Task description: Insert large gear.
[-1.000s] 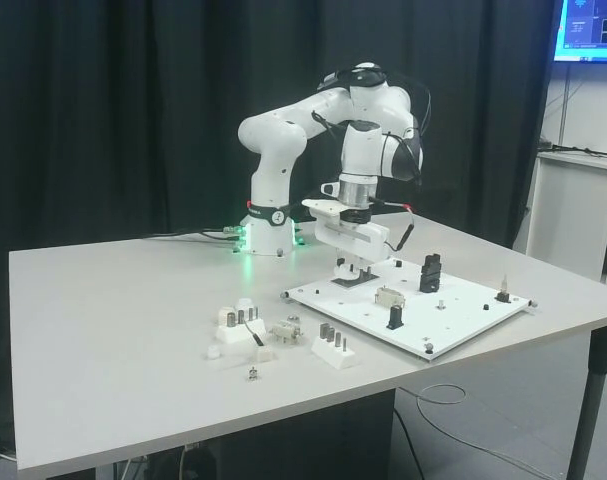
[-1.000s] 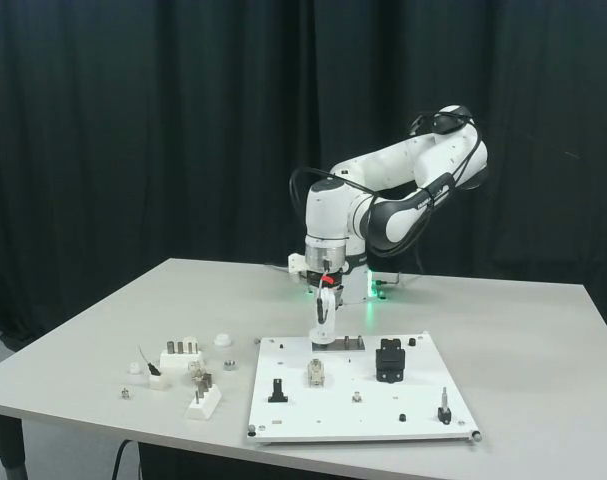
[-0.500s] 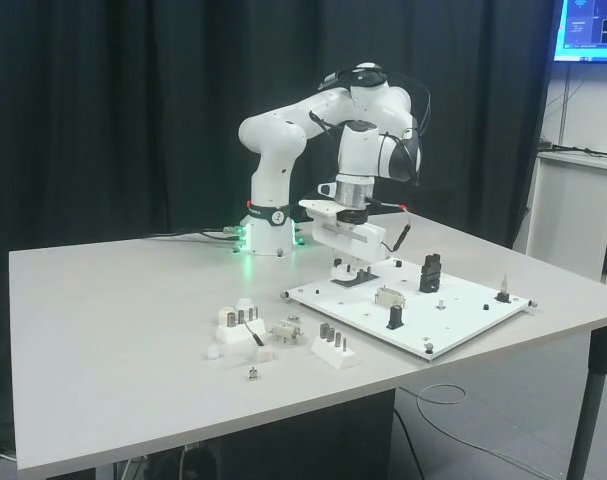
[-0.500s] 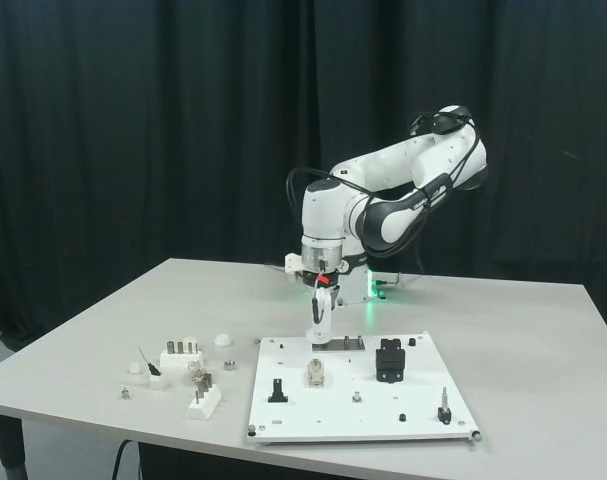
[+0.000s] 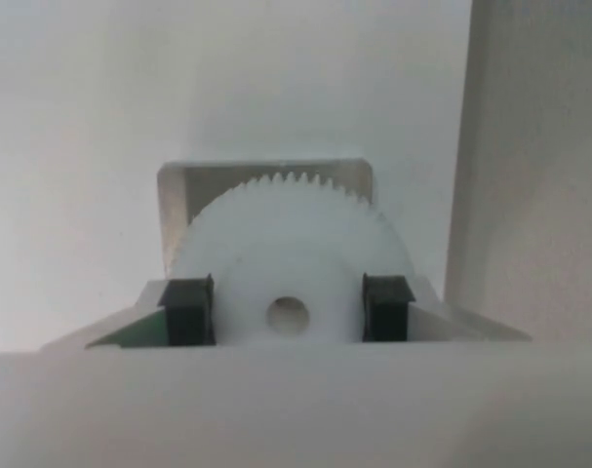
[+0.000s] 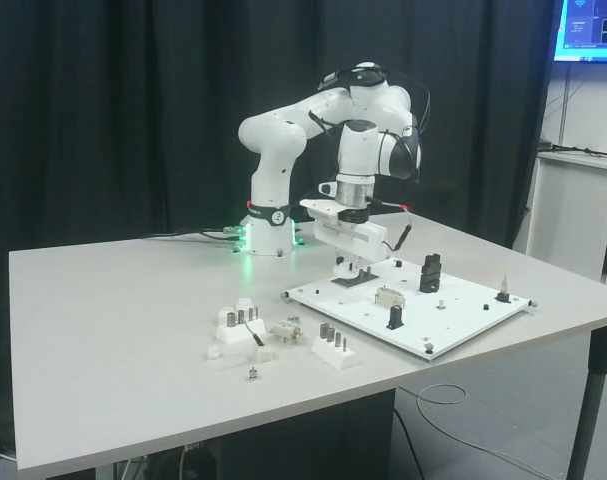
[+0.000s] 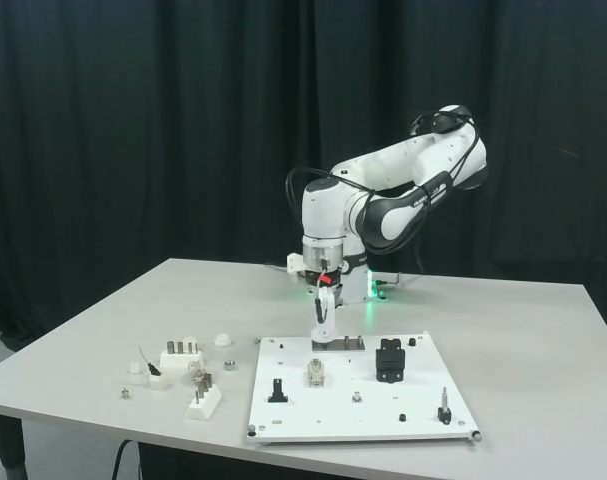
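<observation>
Jaws (image 5: 288, 310) clamped on the large gear (image 5: 290, 255) — black pads (image 5: 188, 310) sit on opposite sides of its flat face, level with the centre bore. Gear face is toward the wrist camera, bore axis pointing along the view; teeth are visible along the far rim. Gear hangs just above a small grey block (image 5: 266, 185) near the back edge of the white board (image 6: 453, 320), not seated.

Room views: the arm (image 7: 383, 200) reaches down over the board's rear edge. Open table (image 6: 113, 300) lies on every side of the board. A black fixture (image 7: 388, 360) stands near the jaws on the board; small white part holders (image 7: 183, 360) sit well apart on the table beside the board.
</observation>
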